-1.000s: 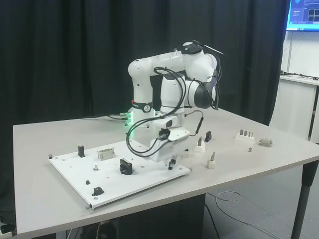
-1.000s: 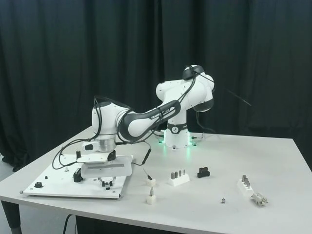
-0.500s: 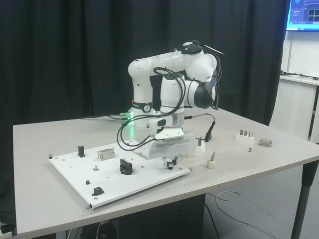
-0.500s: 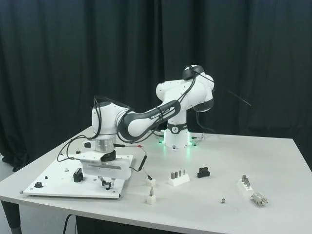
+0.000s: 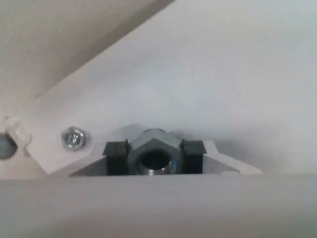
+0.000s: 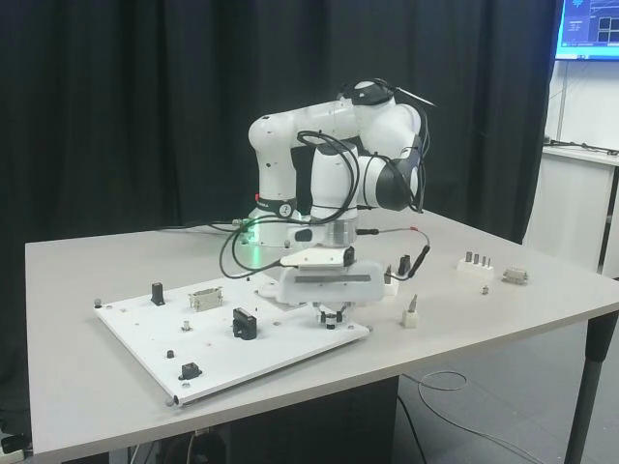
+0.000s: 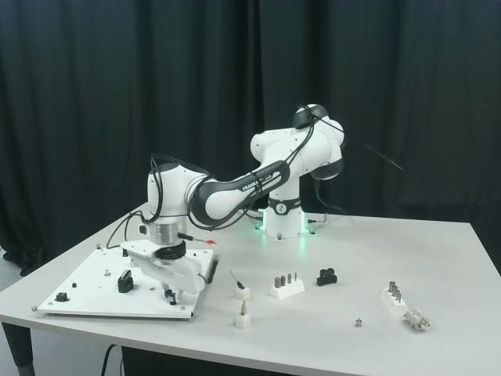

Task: Insert bolt 4.

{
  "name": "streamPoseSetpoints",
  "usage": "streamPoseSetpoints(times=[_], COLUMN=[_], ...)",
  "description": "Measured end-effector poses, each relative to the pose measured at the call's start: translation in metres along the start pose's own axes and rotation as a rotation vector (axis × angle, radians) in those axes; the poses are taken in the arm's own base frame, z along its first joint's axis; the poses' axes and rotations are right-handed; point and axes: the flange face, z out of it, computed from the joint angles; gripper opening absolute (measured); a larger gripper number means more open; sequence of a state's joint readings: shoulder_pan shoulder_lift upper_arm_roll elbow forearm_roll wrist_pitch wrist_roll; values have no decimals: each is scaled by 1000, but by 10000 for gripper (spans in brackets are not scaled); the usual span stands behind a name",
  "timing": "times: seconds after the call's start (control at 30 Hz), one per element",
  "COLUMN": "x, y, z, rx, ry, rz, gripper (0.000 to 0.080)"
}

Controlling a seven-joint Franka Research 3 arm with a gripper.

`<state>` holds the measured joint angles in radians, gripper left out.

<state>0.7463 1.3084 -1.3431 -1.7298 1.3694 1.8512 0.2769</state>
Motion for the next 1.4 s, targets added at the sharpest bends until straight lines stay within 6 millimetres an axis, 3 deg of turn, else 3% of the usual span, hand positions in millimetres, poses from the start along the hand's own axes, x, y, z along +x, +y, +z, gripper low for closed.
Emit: streamPoseSetpoints(times=[0.9,1.4], x=[-4,-5], y=[0,0], z=[0,0], rx=[13,17], ry=[26,28], rz=[784,933], gripper=[225,225])
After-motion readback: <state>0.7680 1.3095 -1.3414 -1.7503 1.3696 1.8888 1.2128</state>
